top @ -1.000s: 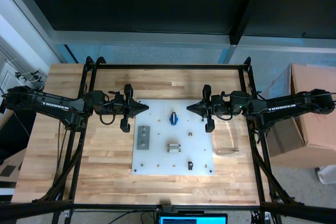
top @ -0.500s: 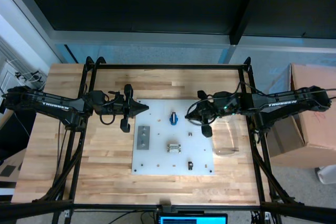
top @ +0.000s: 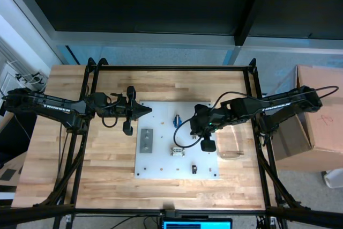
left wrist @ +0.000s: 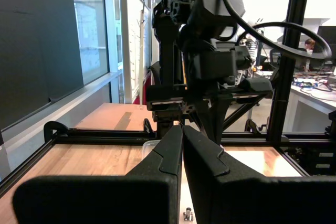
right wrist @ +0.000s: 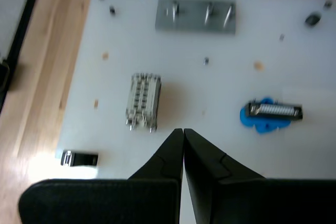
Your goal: Remove the HAN10E connector from the taskboard and place in the container
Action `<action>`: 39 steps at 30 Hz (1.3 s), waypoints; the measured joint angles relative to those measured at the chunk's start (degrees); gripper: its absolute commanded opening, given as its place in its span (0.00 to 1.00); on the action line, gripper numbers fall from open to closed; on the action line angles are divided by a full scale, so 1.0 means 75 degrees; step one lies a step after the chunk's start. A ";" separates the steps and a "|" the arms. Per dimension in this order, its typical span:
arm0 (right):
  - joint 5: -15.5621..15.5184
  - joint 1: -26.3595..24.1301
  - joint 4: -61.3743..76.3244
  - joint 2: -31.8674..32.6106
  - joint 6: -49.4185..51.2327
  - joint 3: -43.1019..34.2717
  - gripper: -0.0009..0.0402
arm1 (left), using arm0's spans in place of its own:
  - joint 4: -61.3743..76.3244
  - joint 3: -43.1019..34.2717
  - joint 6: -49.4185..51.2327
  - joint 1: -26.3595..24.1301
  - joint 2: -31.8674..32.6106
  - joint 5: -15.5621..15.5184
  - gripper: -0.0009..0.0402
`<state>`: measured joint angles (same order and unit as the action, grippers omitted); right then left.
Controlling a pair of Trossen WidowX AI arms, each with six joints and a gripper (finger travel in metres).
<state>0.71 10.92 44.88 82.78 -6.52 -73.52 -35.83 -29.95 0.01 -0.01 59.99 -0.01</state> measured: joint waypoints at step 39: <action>0.0163 0.0586 0.3296 0.2742 -0.0892 -0.2891 0.65 | -0.0003 0.0000 0.0000 0.0000 0.0000 0.0000 0.02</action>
<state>1.93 15.31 69.60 103.35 -13.21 -95.20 -35.86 -29.95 0.01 -0.01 59.99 -0.01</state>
